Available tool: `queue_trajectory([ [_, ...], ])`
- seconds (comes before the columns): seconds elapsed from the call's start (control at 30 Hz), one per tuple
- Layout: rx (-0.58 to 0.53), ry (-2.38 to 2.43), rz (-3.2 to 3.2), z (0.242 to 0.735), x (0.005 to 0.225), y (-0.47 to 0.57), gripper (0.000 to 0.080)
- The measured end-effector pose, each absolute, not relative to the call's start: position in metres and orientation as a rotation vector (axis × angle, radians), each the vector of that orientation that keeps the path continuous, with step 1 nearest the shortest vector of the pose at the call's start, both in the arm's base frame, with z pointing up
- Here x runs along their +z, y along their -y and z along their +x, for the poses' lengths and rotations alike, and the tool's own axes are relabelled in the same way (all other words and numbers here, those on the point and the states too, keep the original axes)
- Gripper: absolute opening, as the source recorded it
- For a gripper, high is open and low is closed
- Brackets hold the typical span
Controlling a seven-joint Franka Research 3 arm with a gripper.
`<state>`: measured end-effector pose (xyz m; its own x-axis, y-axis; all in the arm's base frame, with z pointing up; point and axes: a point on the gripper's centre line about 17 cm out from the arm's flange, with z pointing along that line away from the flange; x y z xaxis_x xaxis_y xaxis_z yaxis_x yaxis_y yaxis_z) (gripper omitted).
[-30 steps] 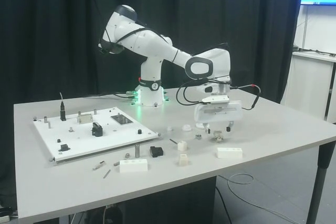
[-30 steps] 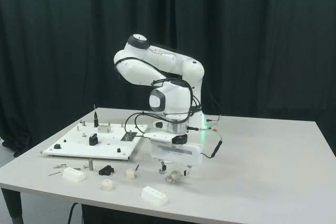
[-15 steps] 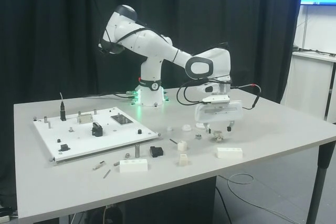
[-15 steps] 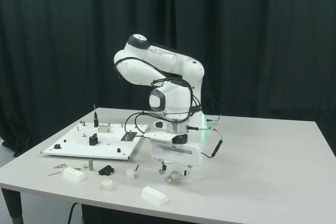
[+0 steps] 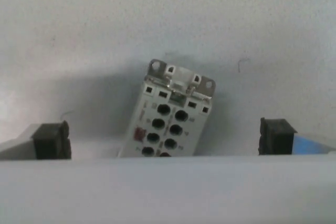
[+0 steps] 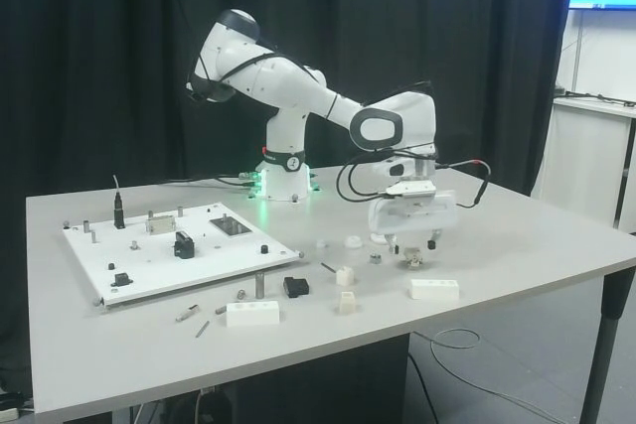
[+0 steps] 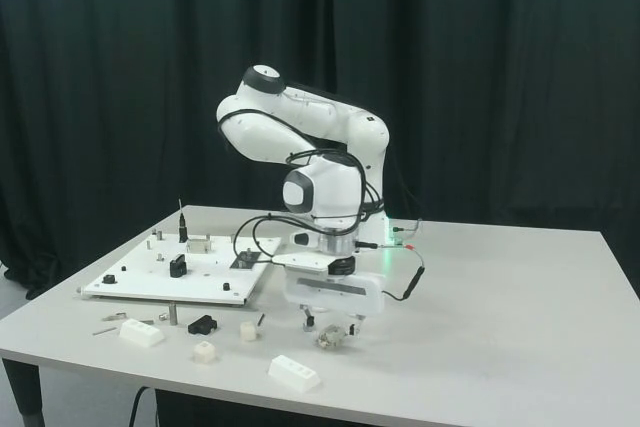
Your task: Remove USB.
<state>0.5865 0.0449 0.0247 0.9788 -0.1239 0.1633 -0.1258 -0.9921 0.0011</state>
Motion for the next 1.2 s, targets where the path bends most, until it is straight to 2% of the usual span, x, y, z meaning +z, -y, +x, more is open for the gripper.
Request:
queue_trajectory([
  [0.3,0.222,0.049,3.078,0.585,0.024,-0.024,0.0800],
  [0.53,0.156,0.000,3.034,0.577,0.031,0.005,0.0800],
  [0.77,0.058,-0.012,2.997,0.562,0.049,0.039,0.0800],
  [1.2,-0.144,-0.062,2.928,0.521,0.096,0.114,0.0800],
])
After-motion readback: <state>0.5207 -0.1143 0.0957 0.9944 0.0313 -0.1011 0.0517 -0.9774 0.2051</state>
